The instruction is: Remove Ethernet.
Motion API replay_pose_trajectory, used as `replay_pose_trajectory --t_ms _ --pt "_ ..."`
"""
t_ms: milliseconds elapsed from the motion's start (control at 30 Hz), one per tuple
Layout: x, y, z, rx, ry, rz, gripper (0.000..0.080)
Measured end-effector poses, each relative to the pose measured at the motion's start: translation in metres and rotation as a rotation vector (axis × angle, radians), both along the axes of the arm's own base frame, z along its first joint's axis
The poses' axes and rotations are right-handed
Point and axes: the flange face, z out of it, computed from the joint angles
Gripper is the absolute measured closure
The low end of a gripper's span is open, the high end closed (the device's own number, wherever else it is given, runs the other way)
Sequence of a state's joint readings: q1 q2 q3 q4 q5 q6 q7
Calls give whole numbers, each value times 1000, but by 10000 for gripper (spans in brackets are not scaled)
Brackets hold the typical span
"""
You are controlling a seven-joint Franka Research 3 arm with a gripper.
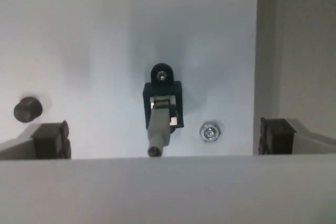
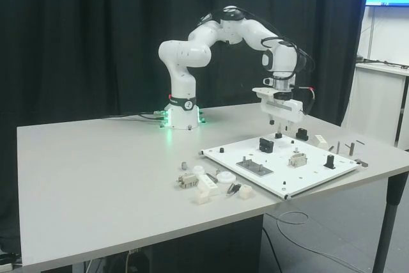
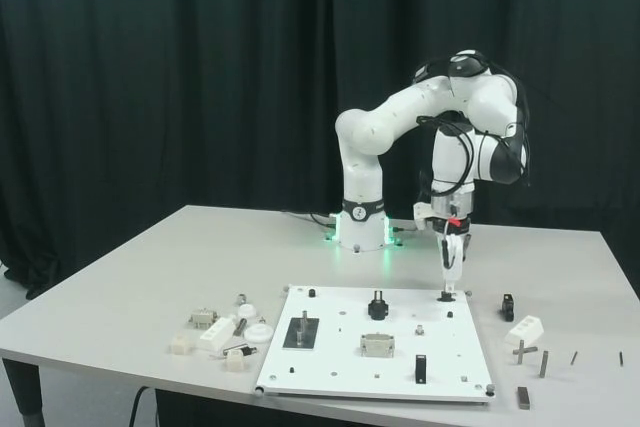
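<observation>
**Fingers spread above the Ethernet plug**

My gripper (image 1: 163,140) hangs over the far right corner of the white rectangular board (image 3: 340,347), and its two black fingertip pads (image 1: 51,139) stand wide apart with nothing between them. Straight below, between the pads, sits the grey Ethernet plug (image 1: 159,129) with its short grey boot, pushed into a small black socket block (image 1: 164,100) that is held to the board by a screw. I am not touching it; there is clear air between my fingertips and the plug. Just beside the block a small grey hex nut (image 1: 210,132) lies on the board, and a round black peg (image 1: 27,109) stands well apart on the other side.

From the second room view, my gripper (image 3: 452,252) points straight down just above the socket block (image 3: 447,296). Nearer the front edge of the board are a grey plate with an upright pin (image 3: 302,330), a black knobbed fixture (image 3: 379,306), a grey connector housing (image 3: 376,344) and a black upright block (image 3: 421,368).

Off the board, near the front edge of the grey table (image 3: 130,287), lies a cluster of small white parts (image 3: 222,331). Behind all this, towards the table's far edge, my white base (image 3: 362,219) is bolted down, with a green light at its foot.
</observation>
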State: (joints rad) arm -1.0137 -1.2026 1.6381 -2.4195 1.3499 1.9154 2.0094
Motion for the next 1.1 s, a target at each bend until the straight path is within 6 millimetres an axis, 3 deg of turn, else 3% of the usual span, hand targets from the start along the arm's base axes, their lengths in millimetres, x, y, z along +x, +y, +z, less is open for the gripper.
replay_pose_trajectory --t_ms 1100 --pt "-3 7 -23 -6 -14 9 3"
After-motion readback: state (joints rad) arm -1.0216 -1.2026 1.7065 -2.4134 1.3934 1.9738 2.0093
